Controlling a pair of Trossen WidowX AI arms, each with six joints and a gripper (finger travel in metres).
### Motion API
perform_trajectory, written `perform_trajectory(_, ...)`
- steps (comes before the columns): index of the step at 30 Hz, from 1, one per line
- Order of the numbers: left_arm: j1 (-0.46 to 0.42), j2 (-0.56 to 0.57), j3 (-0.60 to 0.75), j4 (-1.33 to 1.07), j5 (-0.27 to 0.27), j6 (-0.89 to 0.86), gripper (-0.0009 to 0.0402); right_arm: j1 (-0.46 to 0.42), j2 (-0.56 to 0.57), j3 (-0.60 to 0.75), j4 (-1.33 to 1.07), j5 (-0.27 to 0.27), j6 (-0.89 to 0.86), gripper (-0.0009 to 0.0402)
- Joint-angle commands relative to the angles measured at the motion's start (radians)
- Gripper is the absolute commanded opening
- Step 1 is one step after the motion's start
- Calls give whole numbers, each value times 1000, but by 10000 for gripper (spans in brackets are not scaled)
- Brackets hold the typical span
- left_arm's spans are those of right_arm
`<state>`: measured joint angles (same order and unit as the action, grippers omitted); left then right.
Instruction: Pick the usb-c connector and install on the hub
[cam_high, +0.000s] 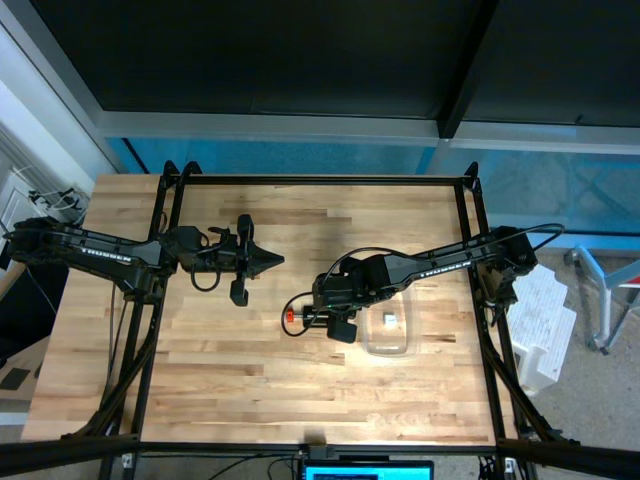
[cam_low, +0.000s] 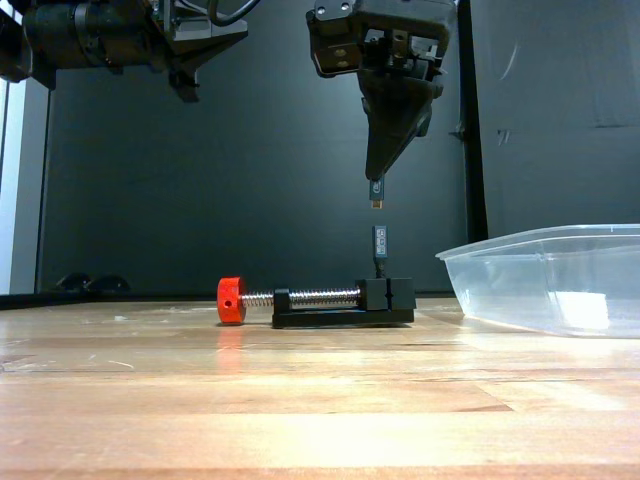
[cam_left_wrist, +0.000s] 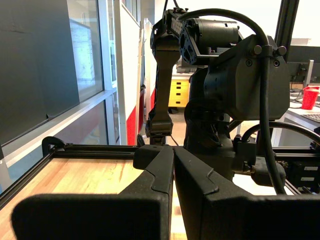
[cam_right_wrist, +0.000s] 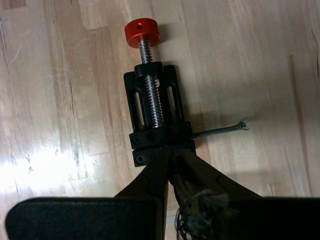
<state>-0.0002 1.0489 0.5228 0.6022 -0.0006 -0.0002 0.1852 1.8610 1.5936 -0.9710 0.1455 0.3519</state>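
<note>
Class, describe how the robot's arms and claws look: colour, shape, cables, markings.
Left arm and right arm: black, white lettering, looped black cables. The left claw, over the left of the table, and right claw, above the vise, have tapering black fingers.

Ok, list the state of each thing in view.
usb-c connector: held by right claw, clear above hub
hub: upright, clamped in vise
right claw: shut on usb-c connector, above hub
left claw: shut, empty, raised at left
tub: open, on table
</note>
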Motion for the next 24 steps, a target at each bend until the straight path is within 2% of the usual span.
perform_trajectory(1, 0, 0, 0, 0, 0, 0, 0, 0, 0, 0, 0, -2, -23, 0)
perform_trajectory(24, 0, 0, 0, 0, 0, 0, 0, 0, 0, 0, -5, -18, -204, 0)
